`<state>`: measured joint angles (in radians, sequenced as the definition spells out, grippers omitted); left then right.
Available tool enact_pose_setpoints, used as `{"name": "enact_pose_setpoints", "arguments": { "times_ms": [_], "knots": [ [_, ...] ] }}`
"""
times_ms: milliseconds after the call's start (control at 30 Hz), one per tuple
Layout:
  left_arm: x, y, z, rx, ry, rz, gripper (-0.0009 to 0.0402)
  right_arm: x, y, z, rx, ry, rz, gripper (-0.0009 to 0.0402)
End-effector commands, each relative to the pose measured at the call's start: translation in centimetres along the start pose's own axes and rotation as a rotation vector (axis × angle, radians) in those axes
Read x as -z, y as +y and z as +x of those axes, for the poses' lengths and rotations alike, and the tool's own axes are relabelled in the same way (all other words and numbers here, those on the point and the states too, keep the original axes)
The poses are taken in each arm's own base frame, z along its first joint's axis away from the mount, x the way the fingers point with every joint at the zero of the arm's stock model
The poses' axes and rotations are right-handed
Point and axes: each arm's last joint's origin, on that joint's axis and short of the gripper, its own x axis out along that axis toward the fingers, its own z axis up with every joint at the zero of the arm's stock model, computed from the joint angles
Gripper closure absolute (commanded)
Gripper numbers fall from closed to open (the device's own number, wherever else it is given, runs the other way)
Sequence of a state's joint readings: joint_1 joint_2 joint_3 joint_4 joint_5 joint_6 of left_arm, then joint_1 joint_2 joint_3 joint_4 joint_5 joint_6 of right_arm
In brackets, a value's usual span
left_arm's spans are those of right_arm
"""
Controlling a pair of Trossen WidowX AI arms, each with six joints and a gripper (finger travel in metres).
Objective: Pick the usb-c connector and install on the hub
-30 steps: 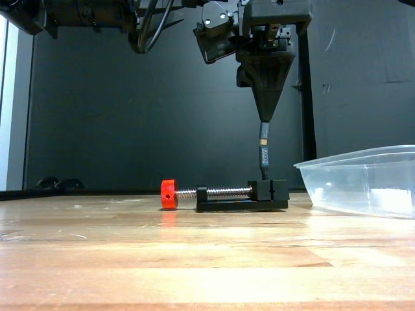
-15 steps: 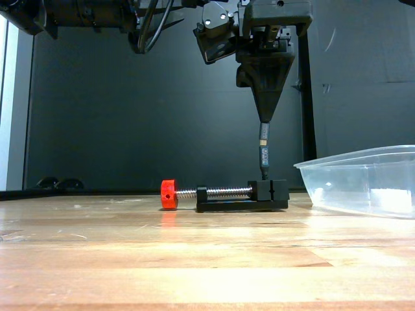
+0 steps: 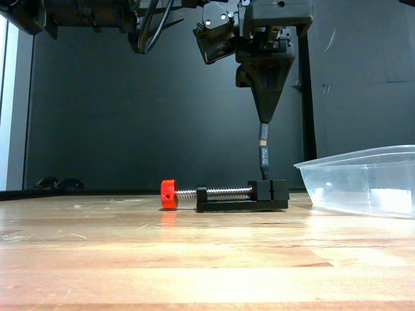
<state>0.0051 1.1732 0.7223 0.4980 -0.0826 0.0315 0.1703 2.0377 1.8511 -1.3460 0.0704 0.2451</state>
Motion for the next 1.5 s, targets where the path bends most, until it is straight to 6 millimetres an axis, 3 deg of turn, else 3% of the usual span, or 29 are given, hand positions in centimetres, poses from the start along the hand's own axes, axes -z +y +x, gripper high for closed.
{"name": "enact_pose_setpoints", "arguments": {
  "times_ms": [33,833,1167,1267,1500],
  "knots": [
    [0.0,0.0,0.0,0.0,0.0,0.0,0.0257,0.0,0.0,0.2,-0.001,0.007,0.001,0.0393],
    [0.0,0.0,0.0,0.0,0.0,0.0,0.0257,0.0,0.1,1.7,-0.004,0.0,-0.011,0.0393],
    [0.0,0.0,0.0,0.0,0.0,0.0,0.0257,0.1,0.0,1.2,-0.007,-0.012,-0.016,0.0389],
    [0.0,0.0,0.0,0.0,0.0,0.0,0.0257,0.2,-0.1,0.7,-0.01,-0.03,-0.015,0.0364],
    [0.0,0.0,0.0,0.0,0.0,0.0,0.0257,0.7,-0.1,-0.4,-0.018,-0.059,-0.016,0.0263]
  ]
}}
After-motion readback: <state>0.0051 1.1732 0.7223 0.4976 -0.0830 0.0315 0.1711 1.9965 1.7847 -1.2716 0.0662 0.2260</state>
